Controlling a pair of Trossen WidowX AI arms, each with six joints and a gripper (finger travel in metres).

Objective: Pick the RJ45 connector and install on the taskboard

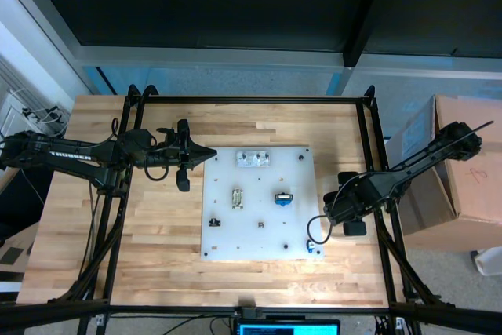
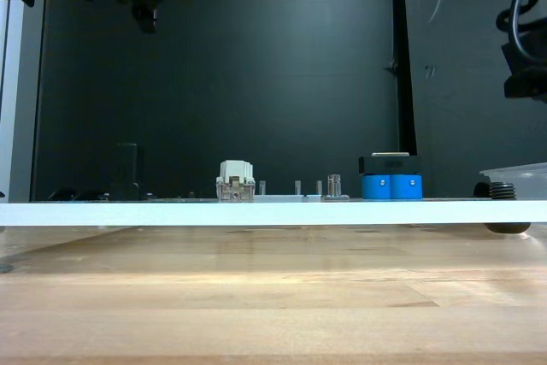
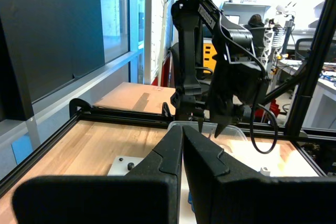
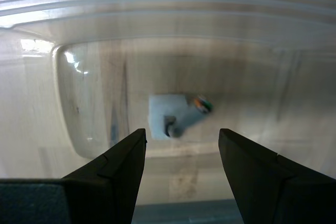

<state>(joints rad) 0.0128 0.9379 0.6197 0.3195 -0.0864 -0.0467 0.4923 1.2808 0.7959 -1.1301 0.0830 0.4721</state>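
Note:
The RJ45 connector (image 4: 175, 115), a pale plug with a short stub of coloured wires, lies free on the floor of a clear plastic tray (image 4: 79, 35). My right gripper (image 4: 181, 136) hangs open straight above it, one finger on each side and neither touching it. In the high view the right gripper (image 1: 336, 208) is just off the right edge of the white taskboard (image 1: 223, 241). My left gripper (image 1: 205, 153) hovers high at the board's left edge, shut and holding nothing; its fingers (image 3: 173, 150) are pressed together.
On the board stand a white socket (image 1: 237, 198), a blue block (image 1: 282, 198) and a metal fitting (image 1: 253, 159). A black frame (image 1: 251, 100) rings the wooden table. A cardboard box (image 1: 463, 162) sits at the right. The tray's rim (image 2: 517, 172) shows at the low view's right.

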